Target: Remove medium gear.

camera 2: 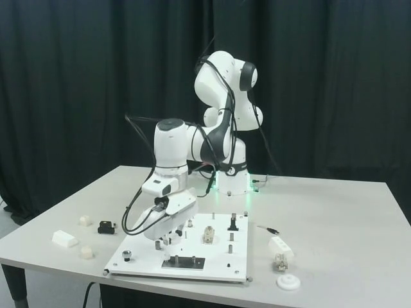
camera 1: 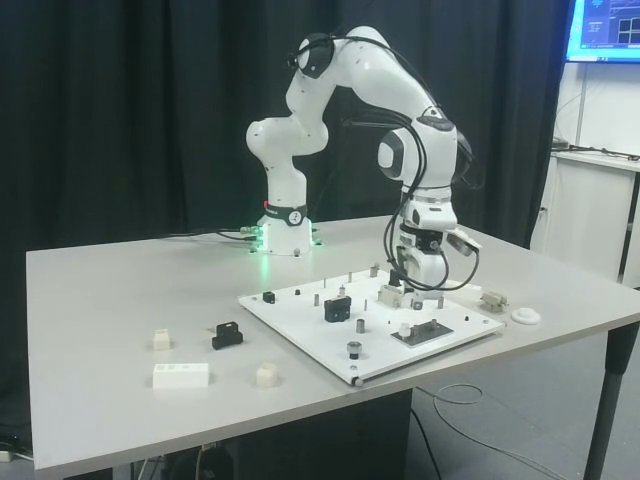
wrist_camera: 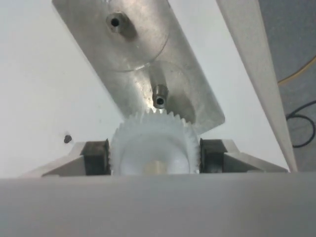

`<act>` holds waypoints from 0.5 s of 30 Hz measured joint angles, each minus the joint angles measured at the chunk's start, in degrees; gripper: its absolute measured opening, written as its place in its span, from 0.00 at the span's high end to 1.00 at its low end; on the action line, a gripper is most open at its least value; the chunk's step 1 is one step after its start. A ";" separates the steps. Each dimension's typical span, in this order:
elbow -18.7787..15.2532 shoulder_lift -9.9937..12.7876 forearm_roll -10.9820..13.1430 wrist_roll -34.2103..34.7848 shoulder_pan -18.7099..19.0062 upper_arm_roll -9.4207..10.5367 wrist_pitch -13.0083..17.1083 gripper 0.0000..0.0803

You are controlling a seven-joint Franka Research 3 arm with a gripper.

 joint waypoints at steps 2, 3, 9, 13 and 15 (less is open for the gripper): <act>-0.02 0.10 0.00 0.63 0.00 0.00 0.00 0.51; -0.02 0.16 0.00 1.05 0.00 0.00 0.00 0.51; -0.06 0.54 0.03 3.14 0.00 0.00 0.00 0.51; -0.06 0.91 0.03 4.38 -0.01 0.00 0.02 0.51; -0.06 1.10 0.03 4.64 -0.03 0.00 0.09 0.51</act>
